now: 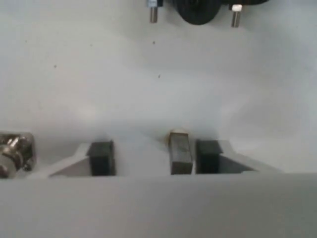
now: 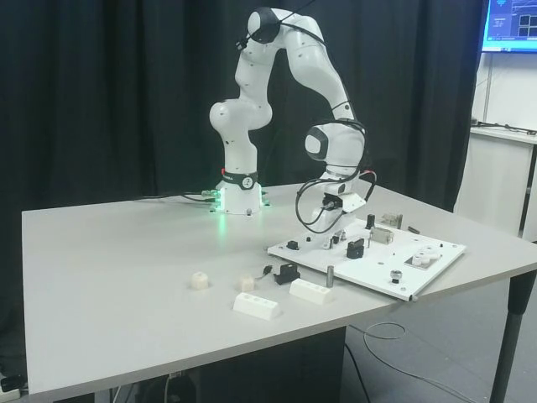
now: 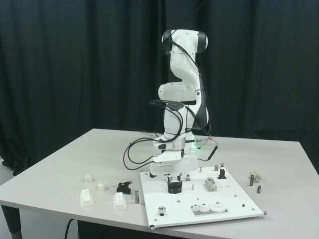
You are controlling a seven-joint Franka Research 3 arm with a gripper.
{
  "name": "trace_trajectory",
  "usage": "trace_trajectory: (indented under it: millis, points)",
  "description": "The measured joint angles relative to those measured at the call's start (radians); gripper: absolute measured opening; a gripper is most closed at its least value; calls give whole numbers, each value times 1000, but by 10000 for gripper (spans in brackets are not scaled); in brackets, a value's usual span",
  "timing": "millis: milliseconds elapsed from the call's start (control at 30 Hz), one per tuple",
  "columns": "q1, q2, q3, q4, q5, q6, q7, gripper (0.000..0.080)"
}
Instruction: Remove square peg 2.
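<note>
- Two black pads of the jaws (image 1: 154,157) stand spread, with the small grey square metal peg (image 1: 180,152) upright between them, just beside one pad and apart from the other; nothing is pinched.
- Removal looks not yet done: closing and lifting remain.
- Whether the peg sits in the flat white assembly board (image 2: 436,270) on the grey counter (image 2: 109,260) is hidden.

We take this for a robotics lab: black curtains (image 3: 75,64) close off the whole background, a white arm (image 2: 277,101) is bolted to a grey table (image 2: 117,260) mid-frame beside a white assembly board (image 3: 199,199), and a lit monitor (image 2: 510,25) shows at upper right.
</note>
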Motion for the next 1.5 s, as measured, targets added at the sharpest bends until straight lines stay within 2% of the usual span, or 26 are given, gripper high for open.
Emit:
trace_trajectory:
  millis: [33, 67, 333, 367, 667, 1100, 1500]
  points:
    - [0, 0, 0, 0, 1, 2, 0, 649]
    - [0, 0, 0, 0, 3, 4, 0, 322]
    - [-21, 1, 1, -1, 6, 26, 0, 322]
    - [-23, 1, 3, -1, 8, 26, 0, 82]
    - [-26, 1, 3, -1, 31, 28, 0, 76]
    - [-26, -2, 4, 0, 33, 25, 0, 75]
    - [-26, -49, -3, 1, 28, -25, -1, 75]
